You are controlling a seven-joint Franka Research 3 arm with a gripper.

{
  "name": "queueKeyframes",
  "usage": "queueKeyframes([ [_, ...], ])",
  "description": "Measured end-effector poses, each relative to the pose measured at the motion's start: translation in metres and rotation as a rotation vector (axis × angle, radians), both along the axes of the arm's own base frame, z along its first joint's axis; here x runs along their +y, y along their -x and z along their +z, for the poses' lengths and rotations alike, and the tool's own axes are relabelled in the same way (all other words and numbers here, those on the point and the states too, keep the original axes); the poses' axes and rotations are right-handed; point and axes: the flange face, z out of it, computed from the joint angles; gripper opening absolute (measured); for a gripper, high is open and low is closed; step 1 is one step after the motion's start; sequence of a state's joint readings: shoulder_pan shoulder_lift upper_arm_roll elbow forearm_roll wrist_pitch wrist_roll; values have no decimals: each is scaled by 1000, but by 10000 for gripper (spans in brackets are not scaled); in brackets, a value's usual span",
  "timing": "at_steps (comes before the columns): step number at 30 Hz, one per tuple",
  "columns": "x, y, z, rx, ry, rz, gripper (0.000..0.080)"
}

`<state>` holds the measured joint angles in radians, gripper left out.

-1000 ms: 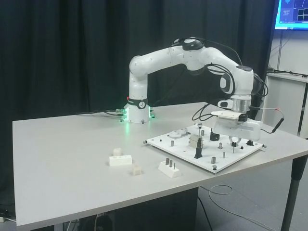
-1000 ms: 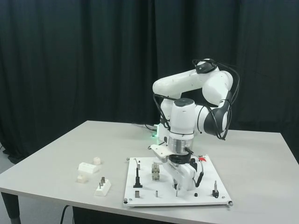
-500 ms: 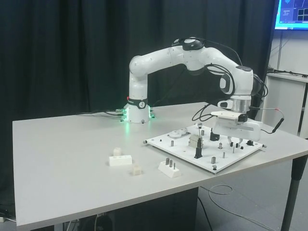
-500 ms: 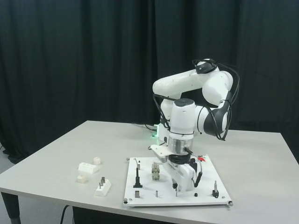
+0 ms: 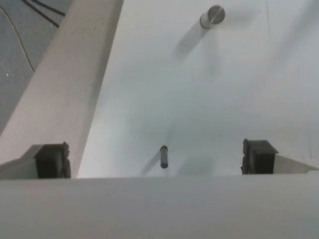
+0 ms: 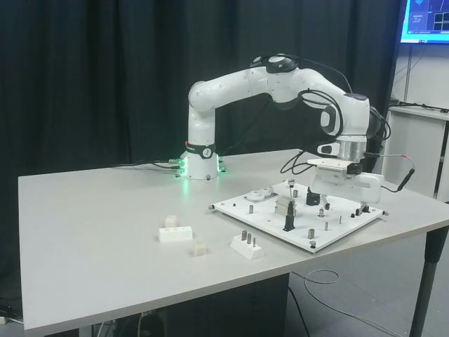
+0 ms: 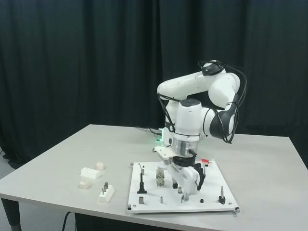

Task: Insert round peg 1.

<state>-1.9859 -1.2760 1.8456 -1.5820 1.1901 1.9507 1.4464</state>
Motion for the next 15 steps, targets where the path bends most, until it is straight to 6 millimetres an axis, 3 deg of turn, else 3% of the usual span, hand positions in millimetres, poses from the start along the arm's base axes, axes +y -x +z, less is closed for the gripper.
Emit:
queueKeyframes([
  [15, -2, -5, 34, -40, 54, 22, 800],
])
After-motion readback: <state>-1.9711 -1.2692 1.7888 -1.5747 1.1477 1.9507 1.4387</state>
